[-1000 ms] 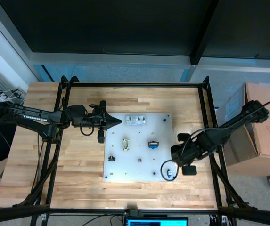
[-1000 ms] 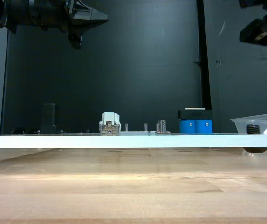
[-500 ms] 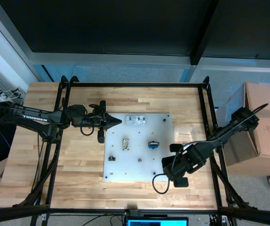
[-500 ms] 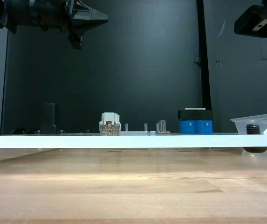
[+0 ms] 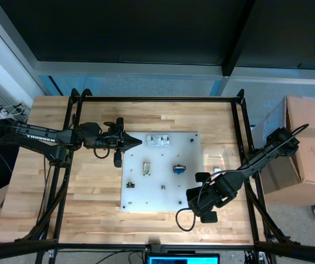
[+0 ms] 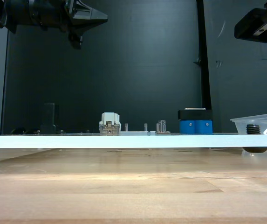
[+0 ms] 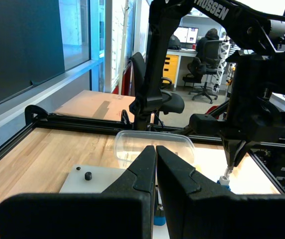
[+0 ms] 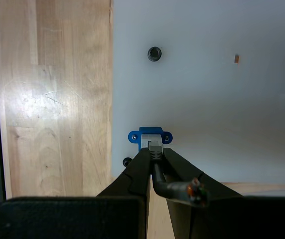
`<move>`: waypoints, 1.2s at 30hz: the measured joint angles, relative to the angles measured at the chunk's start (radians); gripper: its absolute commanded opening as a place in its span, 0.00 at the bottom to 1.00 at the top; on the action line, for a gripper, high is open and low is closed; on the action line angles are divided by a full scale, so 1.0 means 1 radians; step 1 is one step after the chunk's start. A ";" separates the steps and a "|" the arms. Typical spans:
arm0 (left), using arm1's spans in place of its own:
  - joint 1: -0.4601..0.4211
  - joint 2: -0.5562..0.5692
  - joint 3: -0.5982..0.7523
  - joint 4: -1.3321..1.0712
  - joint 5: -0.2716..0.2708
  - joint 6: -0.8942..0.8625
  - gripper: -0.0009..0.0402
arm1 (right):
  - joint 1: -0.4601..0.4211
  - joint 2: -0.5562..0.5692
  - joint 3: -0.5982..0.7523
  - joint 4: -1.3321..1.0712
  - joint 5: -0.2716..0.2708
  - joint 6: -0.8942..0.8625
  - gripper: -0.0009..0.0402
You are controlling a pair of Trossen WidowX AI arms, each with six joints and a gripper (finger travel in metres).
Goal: Pick the RJ45 connector and install on the taskboard
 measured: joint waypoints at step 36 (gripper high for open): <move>0.000 0.000 0.000 0.000 0.000 0.000 0.02 | 0.019 -0.002 -0.041 0.031 0.008 -0.007 0.02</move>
